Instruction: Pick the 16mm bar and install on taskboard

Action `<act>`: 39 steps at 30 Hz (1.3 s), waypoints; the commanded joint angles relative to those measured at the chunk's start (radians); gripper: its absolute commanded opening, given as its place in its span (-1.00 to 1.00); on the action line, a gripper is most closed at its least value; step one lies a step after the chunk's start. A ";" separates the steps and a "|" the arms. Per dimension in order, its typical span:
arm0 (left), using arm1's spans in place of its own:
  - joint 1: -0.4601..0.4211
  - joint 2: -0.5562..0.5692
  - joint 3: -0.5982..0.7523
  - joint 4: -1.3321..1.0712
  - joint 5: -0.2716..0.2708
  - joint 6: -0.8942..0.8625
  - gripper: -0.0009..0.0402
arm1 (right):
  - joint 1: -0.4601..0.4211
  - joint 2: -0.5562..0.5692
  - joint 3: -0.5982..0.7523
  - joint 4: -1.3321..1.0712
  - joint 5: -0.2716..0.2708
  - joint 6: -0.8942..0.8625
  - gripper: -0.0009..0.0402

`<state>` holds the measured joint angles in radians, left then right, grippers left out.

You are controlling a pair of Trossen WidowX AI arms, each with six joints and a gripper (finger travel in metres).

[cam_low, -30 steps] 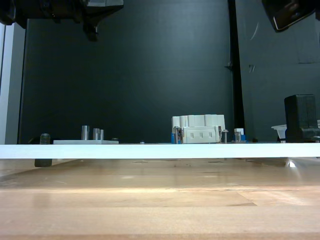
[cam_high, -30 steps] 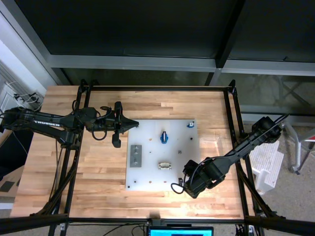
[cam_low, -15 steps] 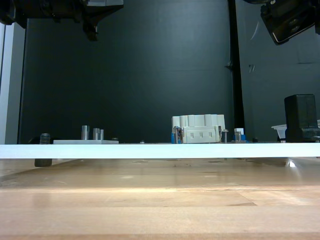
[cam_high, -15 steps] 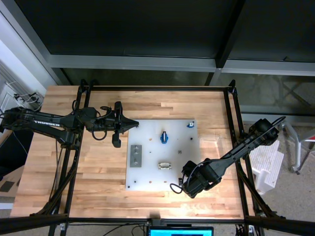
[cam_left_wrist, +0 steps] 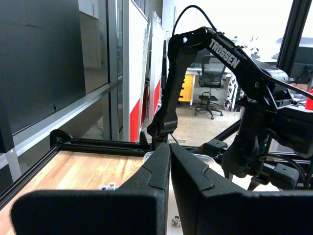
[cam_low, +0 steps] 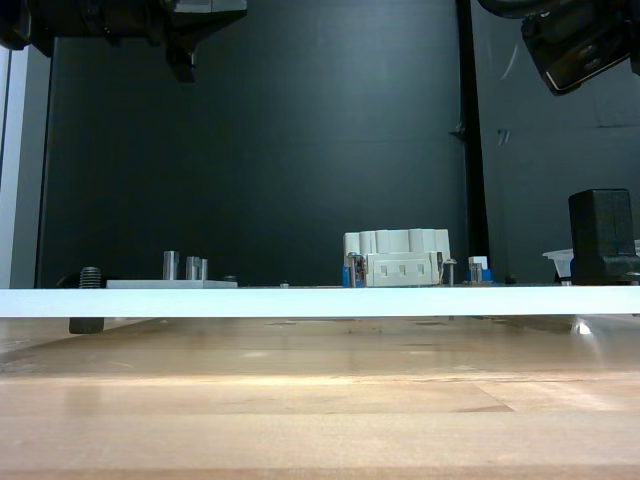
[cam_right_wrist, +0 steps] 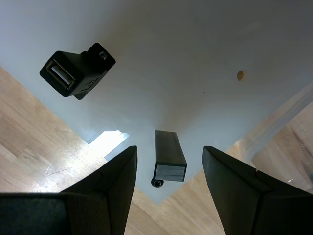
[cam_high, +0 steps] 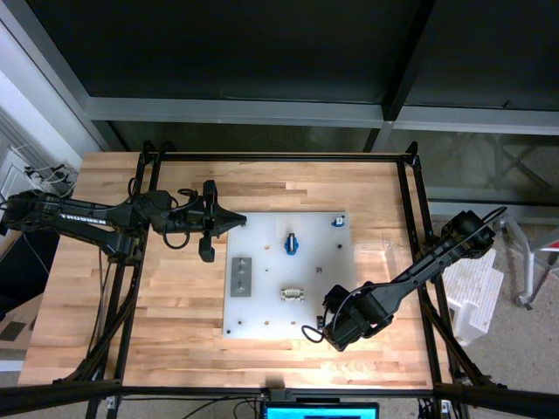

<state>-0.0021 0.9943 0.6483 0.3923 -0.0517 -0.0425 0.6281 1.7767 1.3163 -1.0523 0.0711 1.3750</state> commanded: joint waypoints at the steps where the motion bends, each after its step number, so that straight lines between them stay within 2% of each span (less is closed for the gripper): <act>1: 0.000 0.000 0.000 0.000 0.000 0.000 -0.96 | 0.000 0.000 0.000 0.000 0.000 0.001 -0.10; 26: 0.000 0.000 0.000 0.000 0.000 0.000 -0.96 | 0.000 -0.001 0.000 0.000 0.000 -0.008 -0.89; 34: 0.000 0.000 0.000 0.000 0.000 0.000 -0.96 | 0.000 -0.032 0.000 0.000 0.000 -0.070 -0.95; 39: 0.000 0.000 0.000 0.000 0.000 0.000 -0.96 | 0.000 -0.055 0.000 -0.005 0.000 -0.261 -0.96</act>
<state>-0.0021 0.9943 0.6483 0.3927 -0.0517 -0.0425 0.6281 1.7264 1.3155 -1.0538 0.0708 1.1706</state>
